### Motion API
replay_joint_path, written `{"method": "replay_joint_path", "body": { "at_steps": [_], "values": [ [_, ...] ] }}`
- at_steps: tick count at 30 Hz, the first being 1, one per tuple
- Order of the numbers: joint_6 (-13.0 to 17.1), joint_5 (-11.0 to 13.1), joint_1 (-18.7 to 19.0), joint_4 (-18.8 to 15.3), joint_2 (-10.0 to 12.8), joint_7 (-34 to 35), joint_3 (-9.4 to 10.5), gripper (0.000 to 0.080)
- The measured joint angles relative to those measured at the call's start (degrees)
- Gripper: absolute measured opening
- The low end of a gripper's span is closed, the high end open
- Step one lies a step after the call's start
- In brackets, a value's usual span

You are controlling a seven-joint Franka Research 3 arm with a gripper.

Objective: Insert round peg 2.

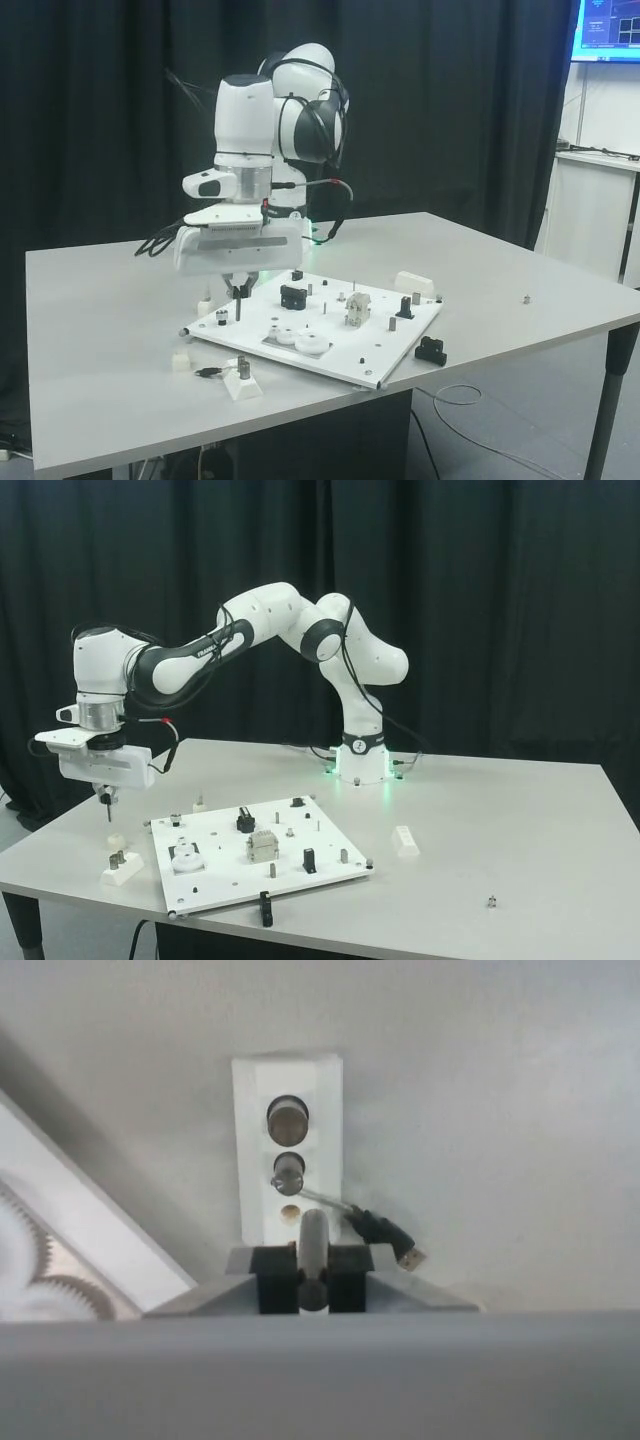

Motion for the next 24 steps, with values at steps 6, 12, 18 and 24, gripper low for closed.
{"method": "replay_joint_path", "body": {
  "at_steps": [6, 12, 18, 24],
  "values": [
    [-0.3, -0.1, 0.1, 0.9, 0.0, 0.2, 0.01, 0.0057],
    [-0.4, -0.2, 0.1, 1.4, 0.0, 0.2, 0.03, 0.0057],
    [-0.4, -0.2, 0.1, 1.6, 0.0, 0.7, 0.03, 0.0057],
    [-0.4, -0.7, 0.2, 1.9, 0.0, 1.4, 0.03, 0.0057]
  ]
}}
